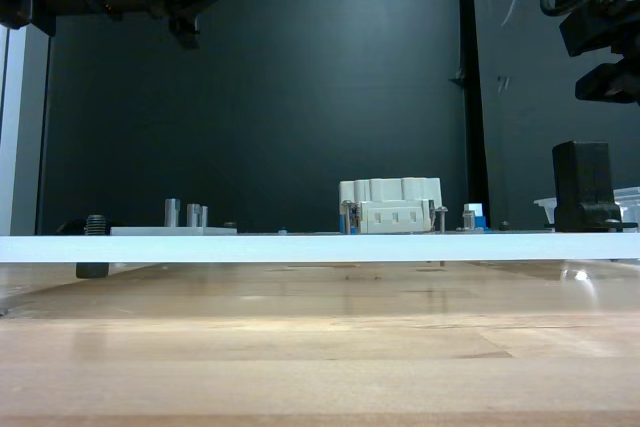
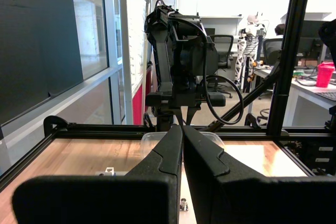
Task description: Pick the HAN10E connector and install on the hub
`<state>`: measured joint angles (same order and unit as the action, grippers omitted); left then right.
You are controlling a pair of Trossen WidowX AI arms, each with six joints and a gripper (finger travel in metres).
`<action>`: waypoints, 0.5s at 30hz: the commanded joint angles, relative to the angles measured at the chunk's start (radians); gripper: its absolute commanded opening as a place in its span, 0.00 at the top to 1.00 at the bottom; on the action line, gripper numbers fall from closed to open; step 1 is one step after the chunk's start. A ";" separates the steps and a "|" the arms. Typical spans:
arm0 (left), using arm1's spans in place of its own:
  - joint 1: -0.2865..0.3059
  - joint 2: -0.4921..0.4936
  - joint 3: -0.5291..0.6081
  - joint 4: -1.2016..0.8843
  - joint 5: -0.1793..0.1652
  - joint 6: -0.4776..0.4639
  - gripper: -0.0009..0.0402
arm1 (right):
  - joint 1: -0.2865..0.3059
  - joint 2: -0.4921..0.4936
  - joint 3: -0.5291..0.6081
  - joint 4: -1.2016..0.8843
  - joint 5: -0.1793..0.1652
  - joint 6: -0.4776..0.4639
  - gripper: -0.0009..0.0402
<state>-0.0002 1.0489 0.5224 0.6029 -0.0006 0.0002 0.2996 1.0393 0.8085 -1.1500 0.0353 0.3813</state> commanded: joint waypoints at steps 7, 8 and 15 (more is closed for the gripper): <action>0.000 0.000 0.000 0.000 0.000 0.000 0.98 | -0.001 0.001 -0.002 -0.002 0.026 0.012 0.75; 0.000 0.000 0.000 0.000 0.000 0.000 0.98 | 0.000 0.001 -0.003 -0.002 0.026 0.013 0.73; 0.000 0.000 0.000 0.000 0.000 0.000 0.98 | 0.000 0.001 -0.029 0.000 0.025 0.023 0.56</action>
